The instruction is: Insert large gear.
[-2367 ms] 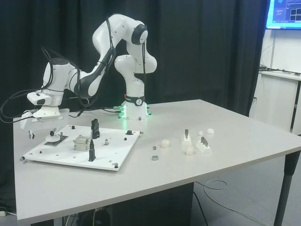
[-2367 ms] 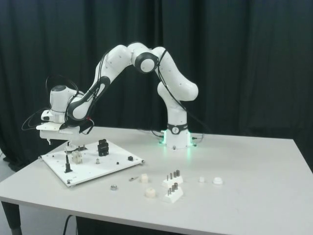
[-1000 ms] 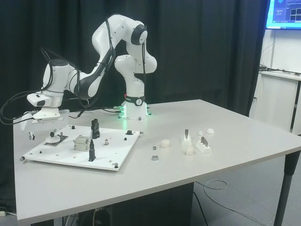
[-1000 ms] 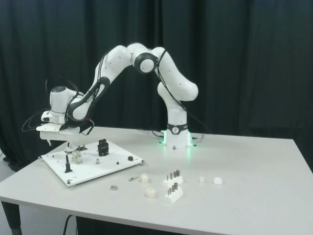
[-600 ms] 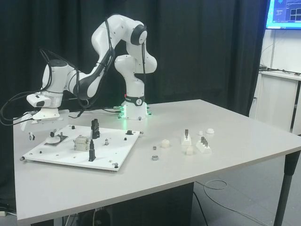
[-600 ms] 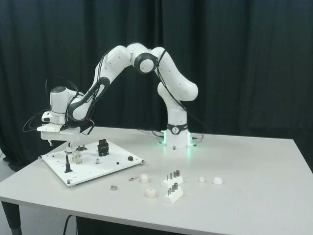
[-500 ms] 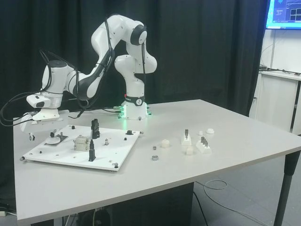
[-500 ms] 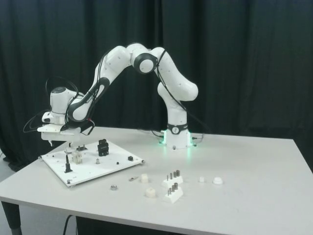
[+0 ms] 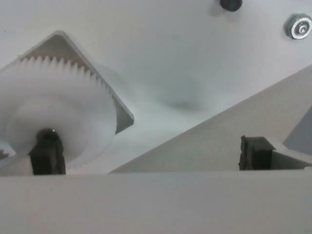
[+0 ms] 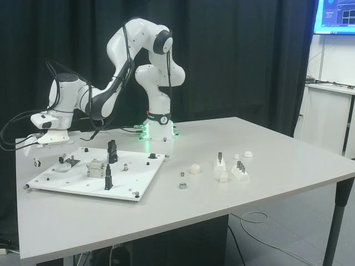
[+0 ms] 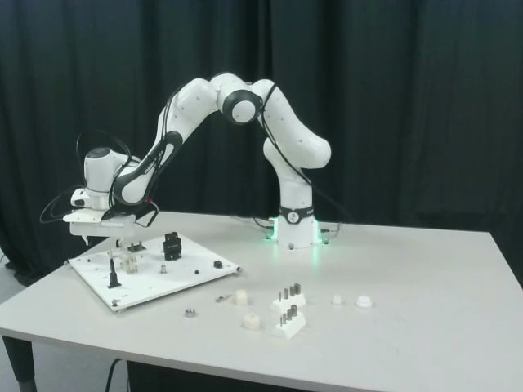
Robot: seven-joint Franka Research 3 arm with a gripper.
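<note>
- Wrist view: the large gear (image 9: pixel 58 122), white with fine teeth along its rim, sits flat on a grey plate (image 9: pixel 105 87) on the white board (image 9: pixel 195 63). The jaws (image 9: pixel 151 153) are spread wide and hold nothing; one black fingertip (image 9: pixel 47 153) shows in front of the gear's raised hub, the other (image 9: pixel 254 152) is well apart from it, over the bench (image 9: pixel 234 131) past the board's edge. A black plug (image 9: pixel 230 4) and a metal nut (image 9: pixel 299 27) sit on the board, further from the gear.
- First room view: the white arm (image 10: pixel 130 50) reaches from its base, which has a green light at its foot, out over the far corner of the board (image 10: pixel 83 180). The jaws (image 10: pixel 47 147) hang above that corner, clear of the board. The gear (image 10: pixel 62 164) lies on its plate on the board just beneath them. Black fixtures (image 10: pixel 111 151) stand upright nearer the board's middle. Off the board, on the bench (image 10: pixel 277 172), are small white blocks (image 10: pixel 239 173) with grey pins and a loose nut (image 10: pixel 181 184).
- Second room view: the arm (image 11: pixel 237 102) arches over to the board (image 11: pixel 163 282), with the hand above its far end. The gear itself is too small to make out here. The white blocks (image 11: pixel 288 318) stand on the bench (image 11: pixel 425 318) well apart from the board.
</note>
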